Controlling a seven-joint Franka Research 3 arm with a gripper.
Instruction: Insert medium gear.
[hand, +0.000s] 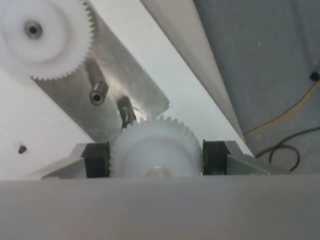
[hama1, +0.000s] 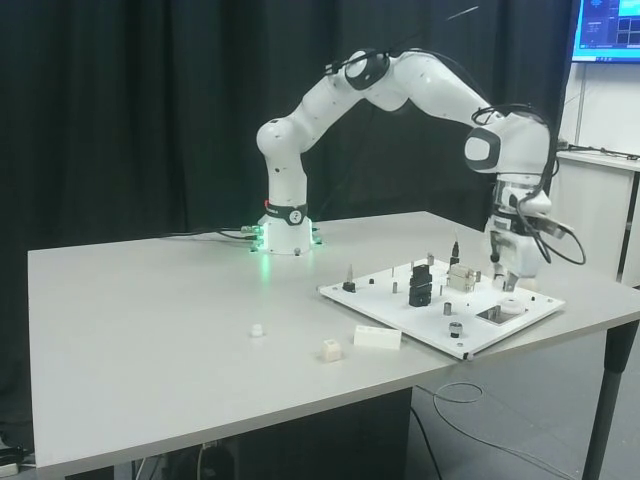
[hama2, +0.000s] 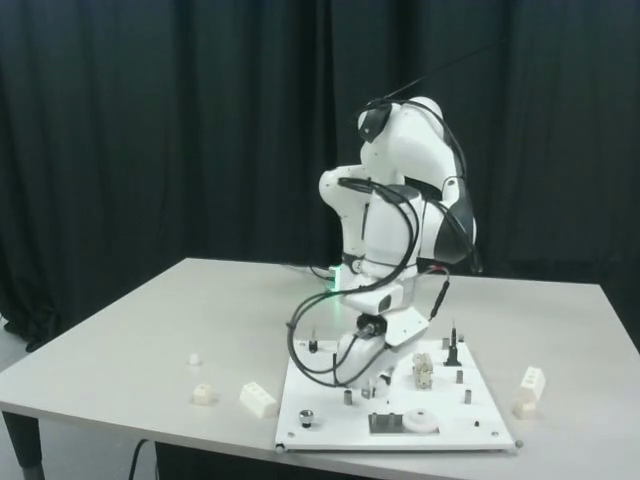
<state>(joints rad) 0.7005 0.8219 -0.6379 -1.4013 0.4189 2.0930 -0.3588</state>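
In the wrist view my gripper is shut on the medium white gear, which sits between the two black pads. The gear hangs just above a grey metal plate set in the white board. Two bare steel pegs stand on that plate: one further off, the other right at the gear's toothed rim. A larger white gear is seated on the plate beyond them. From the room, my gripper hovers over the board's corner near the seated gear.
The white board carries several small fixtures and posts, among them a black block. Loose white parts lie on the grey table: a small cap, a cube and a bar. Cables lie on the floor past the table edge.
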